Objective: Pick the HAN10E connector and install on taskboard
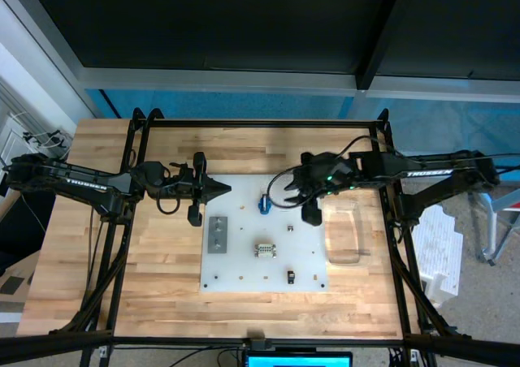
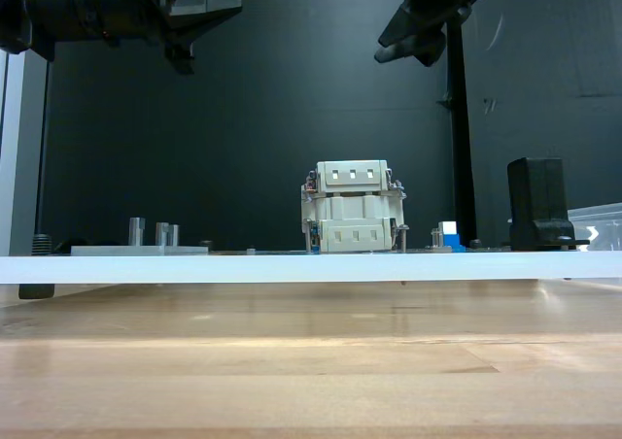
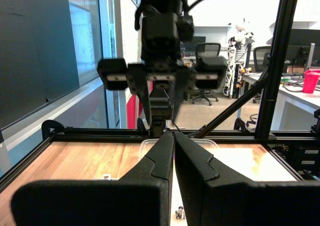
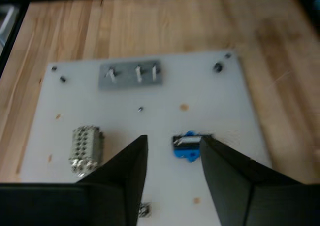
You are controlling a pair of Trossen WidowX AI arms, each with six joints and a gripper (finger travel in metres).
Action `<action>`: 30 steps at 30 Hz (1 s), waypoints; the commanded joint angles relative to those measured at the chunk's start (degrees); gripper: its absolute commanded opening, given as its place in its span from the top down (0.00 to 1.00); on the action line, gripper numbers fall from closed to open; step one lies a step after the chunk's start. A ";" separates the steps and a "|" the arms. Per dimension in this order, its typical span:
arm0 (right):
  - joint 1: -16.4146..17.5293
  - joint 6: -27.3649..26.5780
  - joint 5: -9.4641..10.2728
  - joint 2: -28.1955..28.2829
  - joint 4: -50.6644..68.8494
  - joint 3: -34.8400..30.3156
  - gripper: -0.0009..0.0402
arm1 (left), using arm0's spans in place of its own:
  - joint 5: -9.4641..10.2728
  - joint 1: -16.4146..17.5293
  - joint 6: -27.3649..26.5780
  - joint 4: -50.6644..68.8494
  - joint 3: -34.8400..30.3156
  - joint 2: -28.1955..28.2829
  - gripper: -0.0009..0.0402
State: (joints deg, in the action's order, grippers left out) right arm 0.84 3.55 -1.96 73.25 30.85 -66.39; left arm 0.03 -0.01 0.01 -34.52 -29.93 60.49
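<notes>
The HAN10E connector [image 1: 264,251], a pale beige block with silvery ends, stands on the white taskboard [image 1: 244,274] near its middle, and nothing is touching it. It also shows upright in the low view as the connector [image 2: 352,211] and in the right wrist view as the connector [image 4: 86,148]. My right gripper [image 1: 307,211] hovers open over the board's far right part, above the blue part [image 4: 187,145]; its fingers [image 4: 227,176] are spread and hold nothing. My left gripper [image 1: 226,190] hangs shut over the board's far left corner, its fingers [image 3: 159,156] pressed together.
A grey block [image 1: 218,234] with three pins lies on the board's left side. Small black parts [image 1: 291,276] sit near the board's front. A clear plastic tray [image 1: 348,235] lies just right of the board. Black frame rails surround the wooden table [image 1: 122,269].
</notes>
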 commanded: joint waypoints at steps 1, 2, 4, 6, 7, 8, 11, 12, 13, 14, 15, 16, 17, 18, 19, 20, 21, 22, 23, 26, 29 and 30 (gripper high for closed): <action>-1.51 -1.46 1.25 -3.23 -3.80 3.13 0.77 | -0.02 0.00 0.00 0.00 -0.02 0.00 0.98; -2.03 -1.57 1.84 -4.09 -4.79 4.00 0.80 | -0.02 0.00 0.00 0.00 -0.02 0.00 0.98; -2.78 -1.57 2.75 -5.79 -6.99 5.79 0.86 | -0.02 0.00 0.00 0.00 -0.02 0.00 0.98; -3.28 -1.55 3.50 -7.28 -8.72 7.26 0.91 | -0.02 0.00 0.00 0.00 -0.02 0.00 0.98; -3.41 -1.57 3.48 -7.87 -9.68 7.89 0.94 | -0.02 0.00 0.00 0.00 -0.02 0.00 0.98; -3.48 -1.55 3.50 -8.63 -10.88 8.63 0.97 | -0.02 0.00 0.00 0.00 -0.02 0.00 0.98; -3.48 -1.05 3.50 -10.51 -16.24 11.65 0.97 | -0.02 0.00 0.00 0.00 -0.02 0.00 0.98; -3.48 -0.81 3.50 -10.97 -18.01 12.59 0.97 | -0.02 0.00 0.00 0.00 -0.02 0.00 0.98; -3.48 -0.76 3.48 -11.37 -19.82 13.57 0.97 | -0.02 0.02 0.00 0.00 -0.02 0.00 0.98; -3.50 -0.57 3.48 -11.78 -21.75 14.62 0.98 | -0.02 0.00 0.00 0.00 -0.02 0.00 0.98; -3.50 -0.35 3.48 -12.04 -23.58 15.54 0.98 | -0.02 0.00 0.00 0.00 -0.02 0.00 0.98; -3.50 -0.28 3.50 -12.24 -25.40 16.35 0.98 | -0.02 0.02 0.00 0.00 -0.02 0.00 0.98; -3.48 0.04 3.48 -12.55 -27.23 17.16 0.98 | -0.02 0.00 0.00 0.00 -0.02 0.00 0.98; -3.48 0.07 3.50 -12.79 -29.22 17.99 0.98 | -0.02 0.00 0.00 0.00 -0.02 0.00 0.98; -3.48 0.07 3.52 -12.83 -31.19 18.73 0.98 | -0.02 0.02 0.00 0.00 -0.02 0.00 0.98; -3.43 0.04 3.56 -12.85 -32.79 19.34 0.98 | -0.02 0.00 0.00 0.00 -0.02 0.00 0.98; -3.43 0.04 3.61 -12.85 -34.27 19.85 0.98 | -0.02 0.00 0.00 0.00 -0.02 0.00 0.98; -3.41 0.02 3.63 -12.85 -35.78 20.31 0.98 | -0.02 0.00 0.00 0.00 -0.02 0.00 0.98; -3.41 0.02 3.63 -12.85 -37.38 20.83 0.98 | -0.02 0.00 0.00 0.00 -0.02 0.00 0.98; -3.32 0.52 3.58 -12.85 -42.42 22.82 0.98 | -0.02 0.00 0.00 0.00 -0.02 0.00 0.98; -3.28 1.40 3.52 -12.76 -45.97 24.68 0.98 | -0.02 0.00 0.00 0.00 -0.02 0.00 0.98; -3.26 1.75 3.52 -12.76 -46.84 25.20 0.98 | -0.02 0.00 0.00 0.00 -0.02 0.00 0.98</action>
State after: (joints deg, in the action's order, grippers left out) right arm -2.48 4.86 1.67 60.38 -14.92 -41.80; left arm 0.03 -0.01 0.01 -34.50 -29.95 60.47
